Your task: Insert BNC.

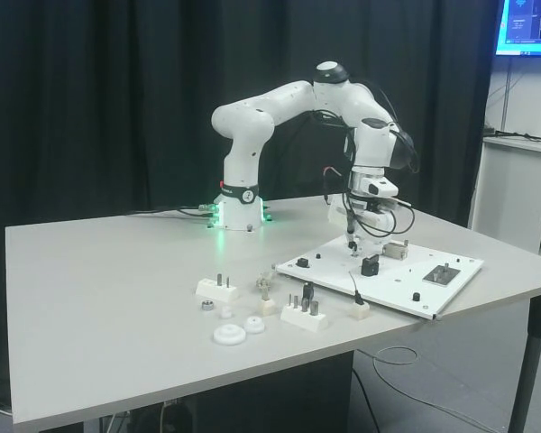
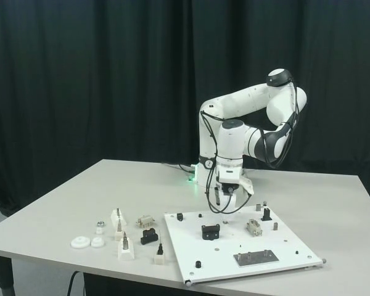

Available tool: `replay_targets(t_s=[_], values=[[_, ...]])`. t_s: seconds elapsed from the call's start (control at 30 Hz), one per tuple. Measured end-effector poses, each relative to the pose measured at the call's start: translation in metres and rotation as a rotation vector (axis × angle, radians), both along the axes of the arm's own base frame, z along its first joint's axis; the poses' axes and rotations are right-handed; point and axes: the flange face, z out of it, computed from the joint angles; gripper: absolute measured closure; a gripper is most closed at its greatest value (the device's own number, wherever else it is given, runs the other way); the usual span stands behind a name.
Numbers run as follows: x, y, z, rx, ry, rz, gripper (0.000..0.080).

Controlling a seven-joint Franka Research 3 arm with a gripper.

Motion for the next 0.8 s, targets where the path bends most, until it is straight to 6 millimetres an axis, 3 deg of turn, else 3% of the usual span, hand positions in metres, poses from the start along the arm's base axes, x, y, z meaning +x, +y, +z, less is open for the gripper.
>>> replay_targets(t_s=[0.8], values=[[0.0006,0.0006,0.0000,-0.005,0.011,0.191,0.0678]])
